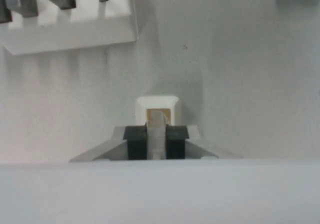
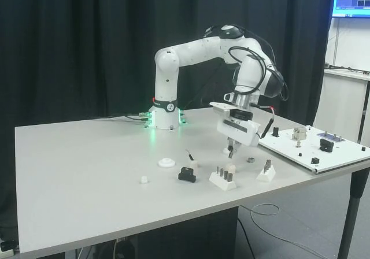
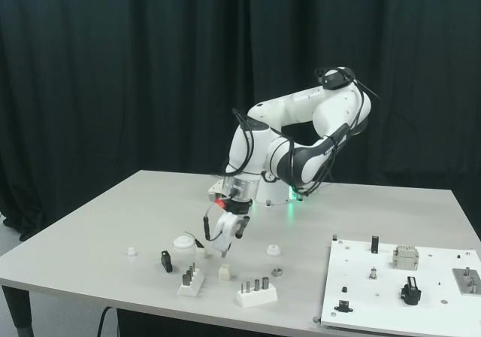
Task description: Insert Ethernet.
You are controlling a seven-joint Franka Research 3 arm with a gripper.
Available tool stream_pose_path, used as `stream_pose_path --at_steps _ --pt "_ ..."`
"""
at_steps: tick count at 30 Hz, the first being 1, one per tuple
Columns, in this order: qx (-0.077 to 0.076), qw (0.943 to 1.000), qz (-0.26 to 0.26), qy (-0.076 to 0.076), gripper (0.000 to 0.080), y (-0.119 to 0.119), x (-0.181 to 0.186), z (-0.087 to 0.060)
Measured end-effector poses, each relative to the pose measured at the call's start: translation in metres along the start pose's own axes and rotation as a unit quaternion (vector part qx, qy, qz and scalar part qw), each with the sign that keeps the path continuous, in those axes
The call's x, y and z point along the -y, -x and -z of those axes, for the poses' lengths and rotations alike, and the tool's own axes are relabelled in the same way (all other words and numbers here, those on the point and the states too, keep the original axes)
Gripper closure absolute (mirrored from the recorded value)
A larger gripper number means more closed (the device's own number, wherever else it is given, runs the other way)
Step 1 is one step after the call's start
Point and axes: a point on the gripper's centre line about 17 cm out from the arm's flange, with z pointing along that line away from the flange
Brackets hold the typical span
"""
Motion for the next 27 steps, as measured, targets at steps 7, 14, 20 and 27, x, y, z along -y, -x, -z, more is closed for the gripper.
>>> stream_pose_path --at_steps 7,14,20,27 --pt "-0.002 1.0 0.002 0.001 0.0729 -0.003 0.0 0.009" --pt "-0.003 0.9998 0.018 0.002 0.073 -0.004 0.0 0.012" --pt "-0.005 0.9968 0.08 0.001 0.073 -0.005 0.001 0.014" --pt "-0.004 0.9894 0.145 -0.002 0.073 -0.004 0.004 0.017"
